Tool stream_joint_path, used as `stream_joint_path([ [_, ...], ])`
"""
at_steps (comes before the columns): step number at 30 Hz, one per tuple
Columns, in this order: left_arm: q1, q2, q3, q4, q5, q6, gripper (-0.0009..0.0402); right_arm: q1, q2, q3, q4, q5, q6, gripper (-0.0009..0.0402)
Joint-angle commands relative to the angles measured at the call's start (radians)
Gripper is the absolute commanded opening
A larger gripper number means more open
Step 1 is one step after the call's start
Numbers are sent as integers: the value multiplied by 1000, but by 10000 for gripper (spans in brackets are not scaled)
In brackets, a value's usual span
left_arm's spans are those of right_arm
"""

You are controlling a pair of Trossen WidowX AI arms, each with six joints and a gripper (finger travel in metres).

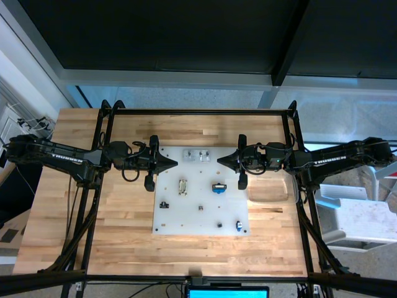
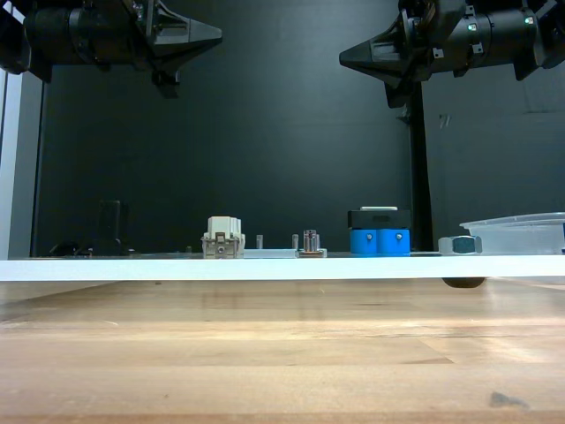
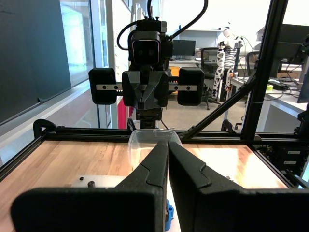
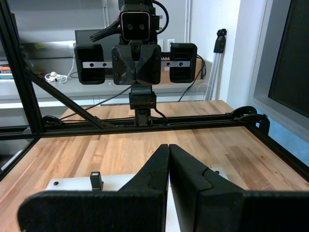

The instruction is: Unfasten the M12 fastener and place in the container

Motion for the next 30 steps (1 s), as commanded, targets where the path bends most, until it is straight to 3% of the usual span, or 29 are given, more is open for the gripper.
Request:
stream_joint_path([
  [1, 0, 0, 0, 0, 0, 0, 0, 2, 0, 0, 46, -71, 0, 0],
  [12, 0, 0, 0, 0, 0, 0, 0, 2, 0, 0, 45, -72, 3, 0],
  [15, 0, 0, 0, 0, 0, 0, 0, 7, 0, 21, 17, -79, 74, 0],
  [23, 0, 0, 0, 0, 0, 0, 0, 64, 8, 222, -450, -79, 142, 0],
  [30, 0, 0, 0, 0, 0, 0, 0, 137, 76, 393, -781, -70, 251, 0],
])
